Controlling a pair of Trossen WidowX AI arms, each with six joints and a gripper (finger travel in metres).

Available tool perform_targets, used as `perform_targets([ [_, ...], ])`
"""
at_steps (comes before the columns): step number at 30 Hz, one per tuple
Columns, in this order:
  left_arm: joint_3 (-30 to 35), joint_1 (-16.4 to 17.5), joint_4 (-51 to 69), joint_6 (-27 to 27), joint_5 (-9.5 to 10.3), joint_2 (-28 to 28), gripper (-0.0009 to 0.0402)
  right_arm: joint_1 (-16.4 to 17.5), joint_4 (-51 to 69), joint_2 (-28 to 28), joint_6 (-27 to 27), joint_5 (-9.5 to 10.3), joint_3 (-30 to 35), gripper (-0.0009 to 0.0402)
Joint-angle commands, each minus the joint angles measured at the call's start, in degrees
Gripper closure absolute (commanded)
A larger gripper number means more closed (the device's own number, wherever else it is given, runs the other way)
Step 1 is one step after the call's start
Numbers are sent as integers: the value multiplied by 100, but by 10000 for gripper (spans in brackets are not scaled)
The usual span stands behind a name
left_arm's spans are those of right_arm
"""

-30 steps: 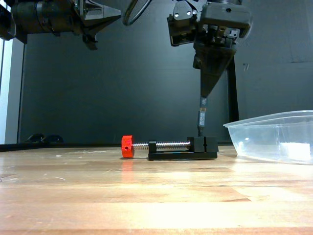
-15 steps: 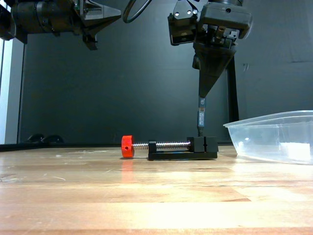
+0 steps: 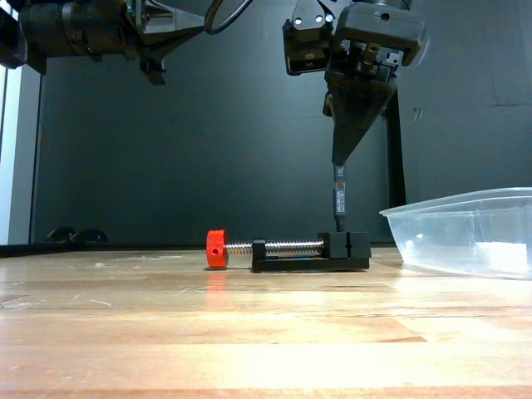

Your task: Pick the usb-c connector and install on the hub

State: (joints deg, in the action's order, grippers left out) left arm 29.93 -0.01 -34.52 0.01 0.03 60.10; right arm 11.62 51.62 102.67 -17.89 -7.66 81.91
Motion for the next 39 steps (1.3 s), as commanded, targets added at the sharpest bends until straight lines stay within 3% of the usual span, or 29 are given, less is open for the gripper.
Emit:
perform_targets([
  [1,2,0,-2,0,-2,0,393,7,-13,0,28,17,4,393],
  [39,2,2,-2,0,-2,2,393,4,-74,52,192,-31,-24,387],
])
